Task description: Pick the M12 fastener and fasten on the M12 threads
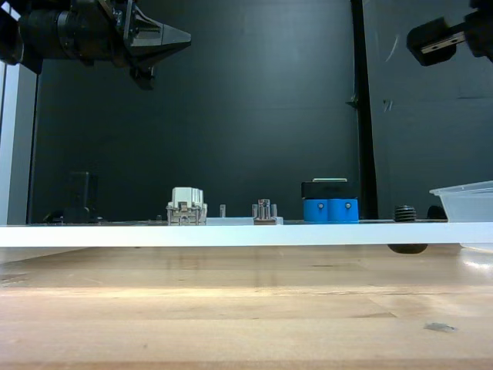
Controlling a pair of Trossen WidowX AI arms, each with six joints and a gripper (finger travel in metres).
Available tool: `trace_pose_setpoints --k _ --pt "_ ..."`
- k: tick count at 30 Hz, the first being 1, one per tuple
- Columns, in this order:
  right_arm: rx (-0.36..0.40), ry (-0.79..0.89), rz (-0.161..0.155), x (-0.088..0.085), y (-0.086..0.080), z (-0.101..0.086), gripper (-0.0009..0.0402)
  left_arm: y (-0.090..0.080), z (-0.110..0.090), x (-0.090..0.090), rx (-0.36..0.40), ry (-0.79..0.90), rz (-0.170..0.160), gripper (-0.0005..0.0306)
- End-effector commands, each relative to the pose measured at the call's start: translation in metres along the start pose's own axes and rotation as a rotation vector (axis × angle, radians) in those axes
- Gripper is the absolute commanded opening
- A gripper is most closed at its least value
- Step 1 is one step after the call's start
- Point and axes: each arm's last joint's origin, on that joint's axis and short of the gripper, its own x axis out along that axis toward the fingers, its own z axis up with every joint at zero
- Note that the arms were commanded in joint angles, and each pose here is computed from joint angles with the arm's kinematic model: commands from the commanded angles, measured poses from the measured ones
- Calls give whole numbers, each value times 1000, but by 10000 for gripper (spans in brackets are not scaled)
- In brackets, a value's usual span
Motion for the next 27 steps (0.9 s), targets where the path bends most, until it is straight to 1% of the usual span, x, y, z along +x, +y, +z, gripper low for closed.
trace_pose_setpoints --k 1,7,12,17,21,27 --pt "-42 47 23 5 6 3 0 0 0 0 0 0 0 0" --pt "-98 109 52 18 13 14 0 0 0 0 0 -1 0 0" --pt "-123 151 69 28 17 21 0 0 0 0 0 -1 0 0" --pt "-139 125 63 42 20 27 7 0 0 0 0 -1 0 0" --pt "-153 146 71 52 23 29 38 0 0 0 0 0 0 0" --pt "-154 137 68 64 24 34 105 0 0 0 0 0 0 0"
